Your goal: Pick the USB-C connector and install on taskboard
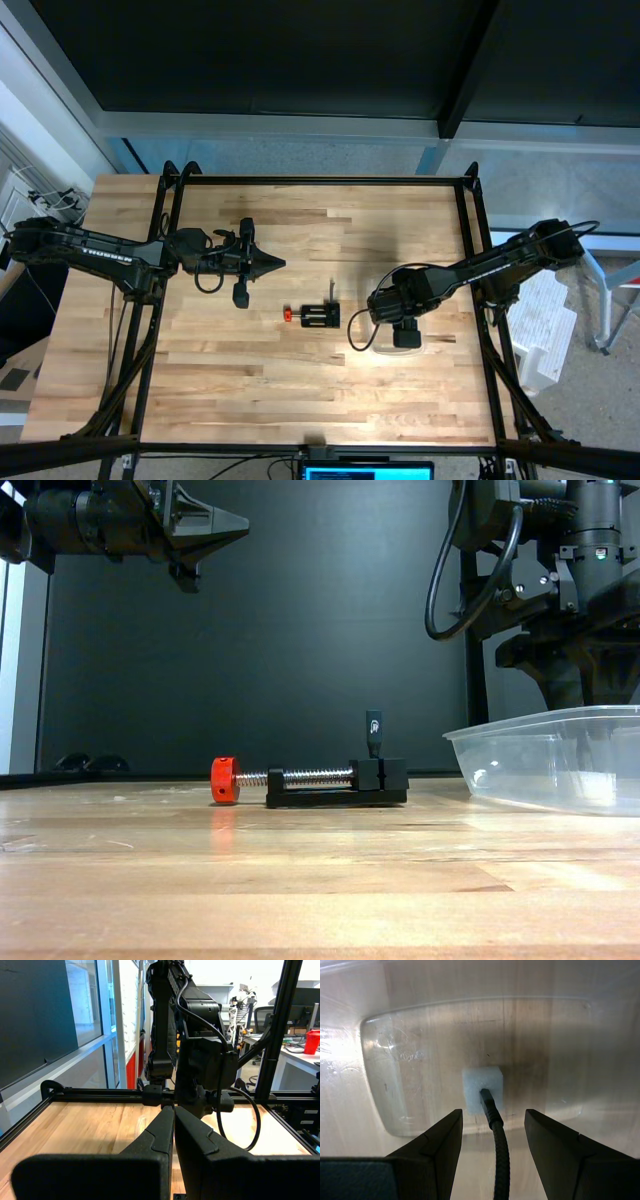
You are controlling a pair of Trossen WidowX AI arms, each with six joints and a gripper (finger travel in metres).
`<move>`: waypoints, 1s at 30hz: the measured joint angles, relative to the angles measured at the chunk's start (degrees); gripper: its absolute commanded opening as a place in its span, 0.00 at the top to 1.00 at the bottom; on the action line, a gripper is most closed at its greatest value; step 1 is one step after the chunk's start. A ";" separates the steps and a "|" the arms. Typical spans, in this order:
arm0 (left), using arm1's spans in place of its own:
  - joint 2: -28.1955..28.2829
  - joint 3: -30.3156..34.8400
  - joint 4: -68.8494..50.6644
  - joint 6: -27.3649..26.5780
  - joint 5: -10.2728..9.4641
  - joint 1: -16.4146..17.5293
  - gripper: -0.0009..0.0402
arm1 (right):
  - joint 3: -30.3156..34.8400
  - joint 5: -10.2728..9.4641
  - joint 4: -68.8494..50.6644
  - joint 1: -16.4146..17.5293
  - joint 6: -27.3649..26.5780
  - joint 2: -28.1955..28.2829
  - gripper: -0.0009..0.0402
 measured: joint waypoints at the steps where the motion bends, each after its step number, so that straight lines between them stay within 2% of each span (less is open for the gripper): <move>1: 0.02 0.02 0.00 0.00 0.00 0.00 0.98 | -0.13 0.00 0.17 0.00 -0.13 0.00 0.56; 10: 0.00 0.00 0.00 0.00 -0.02 0.00 0.98 | -1.46 -0.28 1.70 -0.11 -0.15 0.00 0.61; 30: 0.00 0.00 0.00 -0.02 0.00 0.00 0.98 | -1.51 -0.31 2.23 -0.11 -0.15 0.02 0.85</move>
